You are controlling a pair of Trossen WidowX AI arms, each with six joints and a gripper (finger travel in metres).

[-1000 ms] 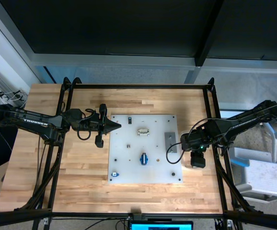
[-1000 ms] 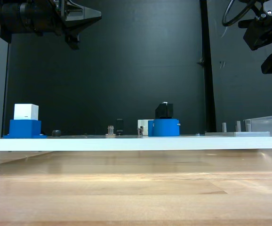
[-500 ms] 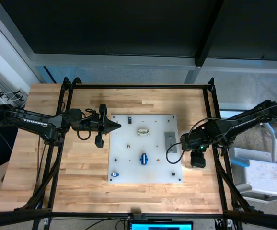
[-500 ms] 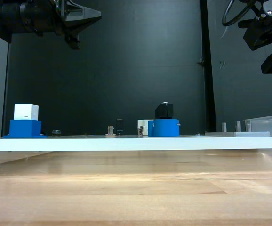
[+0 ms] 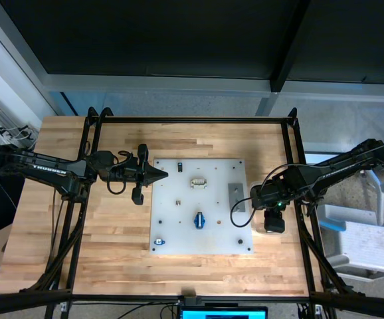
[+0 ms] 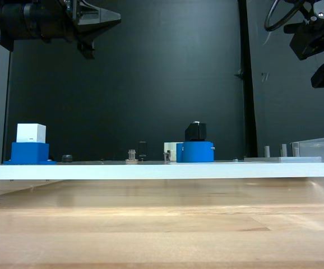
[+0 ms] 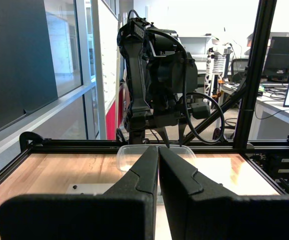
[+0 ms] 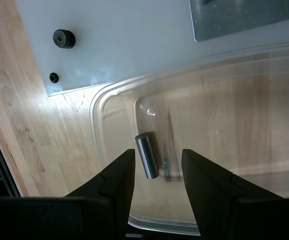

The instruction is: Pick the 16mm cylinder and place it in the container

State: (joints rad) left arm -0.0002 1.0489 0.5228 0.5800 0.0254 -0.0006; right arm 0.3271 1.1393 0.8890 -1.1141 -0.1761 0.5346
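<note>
Cylinder (image 8: 147,156) lies inside tub (image 8: 95,107) under the released right hand (image 8: 157,151); task looks done. Left hand (image 7: 158,150), clenched, hovers beside the board (image 5: 222,199).

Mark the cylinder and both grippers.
cylinder (image 8: 147,155): right wrist view, mid-barrel, inside the container (image 8: 95,120).
right gripper (image 8: 157,152): right wrist view, between open fingertips, above the container.
left gripper (image 7: 158,149): left wrist view, between shut fingertips, above left edge of board (image 5: 179,229).
</note>
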